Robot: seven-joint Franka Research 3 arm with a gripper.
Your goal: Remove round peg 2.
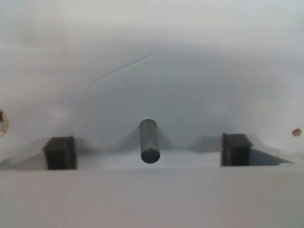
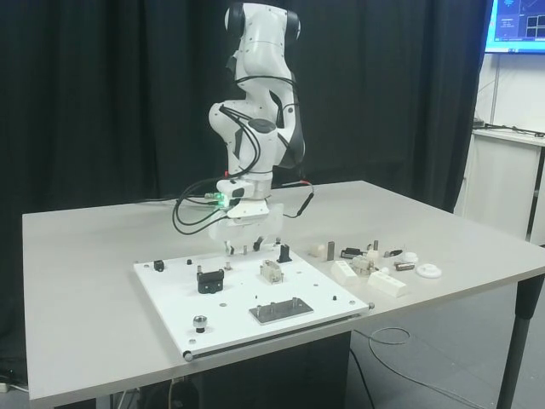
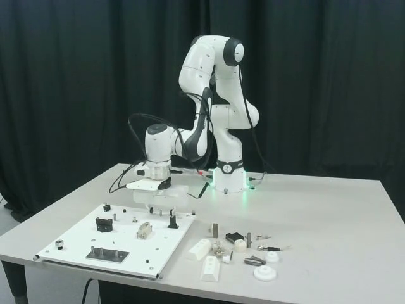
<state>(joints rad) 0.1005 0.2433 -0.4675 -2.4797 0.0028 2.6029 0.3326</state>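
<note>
Round peg 2 (image 1: 149, 141) is standing mid-frame between our wide-spread fingers (image 1: 60, 152); we are centring the gripper (image 1: 148, 153), aiming to close squarely, then lift straight from the white board (image 2: 247, 294).

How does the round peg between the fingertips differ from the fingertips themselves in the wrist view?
The round peg is a grey cylinder with a round end face; the fingertips are black, squarish blocks. The peg is single and central; the fingertips stand apart on either side, not touching it. All stand over the white board.
</note>
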